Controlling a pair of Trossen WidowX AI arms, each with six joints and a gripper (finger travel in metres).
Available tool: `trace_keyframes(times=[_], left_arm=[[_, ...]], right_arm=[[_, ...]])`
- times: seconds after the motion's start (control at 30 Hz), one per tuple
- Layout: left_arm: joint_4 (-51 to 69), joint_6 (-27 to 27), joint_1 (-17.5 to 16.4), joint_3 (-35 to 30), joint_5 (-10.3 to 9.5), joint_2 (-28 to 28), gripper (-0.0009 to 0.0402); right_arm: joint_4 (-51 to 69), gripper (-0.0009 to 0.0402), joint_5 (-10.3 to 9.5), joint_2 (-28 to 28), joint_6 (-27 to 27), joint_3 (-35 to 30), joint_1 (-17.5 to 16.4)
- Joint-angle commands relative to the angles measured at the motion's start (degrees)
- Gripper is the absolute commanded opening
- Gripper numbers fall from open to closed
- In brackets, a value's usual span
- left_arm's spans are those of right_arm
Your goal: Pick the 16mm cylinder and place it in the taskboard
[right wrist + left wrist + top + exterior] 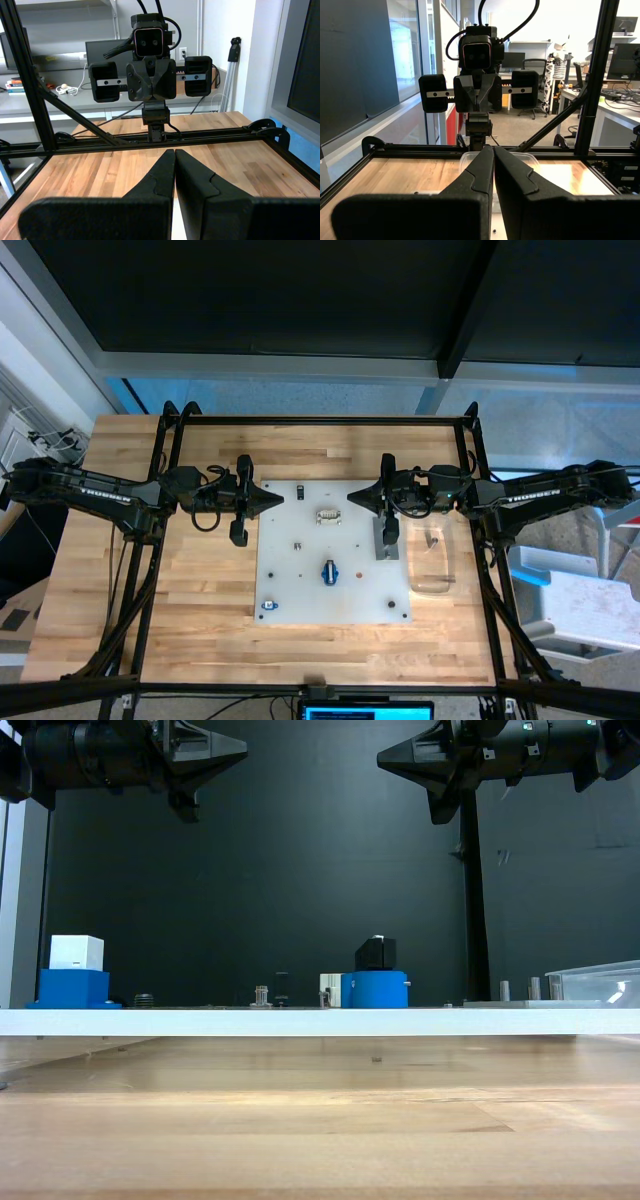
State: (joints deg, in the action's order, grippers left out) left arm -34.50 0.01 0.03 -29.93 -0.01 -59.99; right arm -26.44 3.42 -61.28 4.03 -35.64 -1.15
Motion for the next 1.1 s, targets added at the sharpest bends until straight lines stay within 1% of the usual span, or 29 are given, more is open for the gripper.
trace_keyframes(times=[0.03, 0.57, 0.8, 0.9, 1.1], left_arm=[[-0.02, 0.04, -0.02, -0.02, 0.0, -0.02, 0.0], [-0.02, 0.04, -0.02, -0.02, 0.0, -0.02, 0.0], [-0.02, 0.04, -0.02, -0.02, 0.0, -0.02, 0.0], [-0.02, 0.04, -0.04, -0.02, 0.0, -0.02, 0.0], [-0.02, 0.04, -0.02, -0.02, 0.0, -0.02, 0.0]], right_arm=[[-1.05, 0.0, -0.46, 0.0, 0.04, -0.02, -0.02], [-0.96, 0.0, -0.44, 0.0, 0.22, -0.02, -0.02], [1.33, 0.0, -0.46, 0.0, 0.68, -0.02, -0.02], [3.91, 0.0, -0.46, 0.02, 1.55, -0.7, -0.02], [14.43, 0.0, -0.46, 0.02, 1.64, -4.17, -0.07]])
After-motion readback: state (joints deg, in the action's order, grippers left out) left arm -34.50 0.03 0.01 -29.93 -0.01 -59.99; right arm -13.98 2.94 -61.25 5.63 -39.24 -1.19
